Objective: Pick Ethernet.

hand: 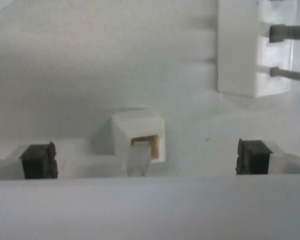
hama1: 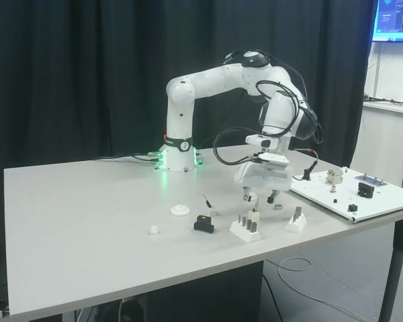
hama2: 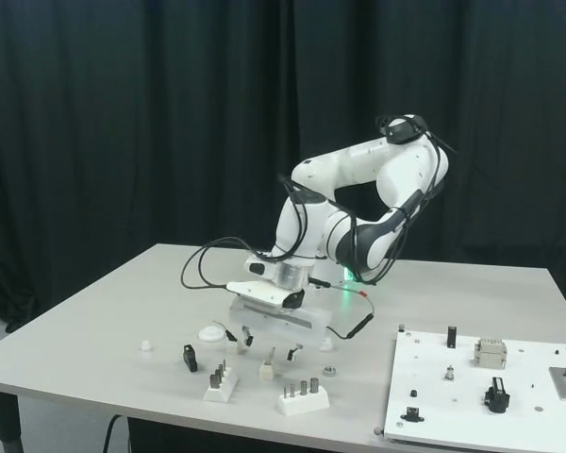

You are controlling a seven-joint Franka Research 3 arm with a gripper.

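Two jaws wide open, empty, straddling white Ethernet plug (hand: 139, 141); white pin block (hand: 255, 47) nearby, path unobstructed.

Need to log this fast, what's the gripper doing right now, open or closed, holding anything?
Gripper: open, holding nothing; the white Ethernet plug sits on the table between its fingertips, not yet gripped.

A white board (hama2: 472, 401) is lying at the table's (hama1: 74, 221) edge, carrying small black and grey parts. Two white peg blocks (hama1: 246, 229) (hama1: 295, 223) are sitting near a white disc (hama1: 181, 210), possibly a gear.
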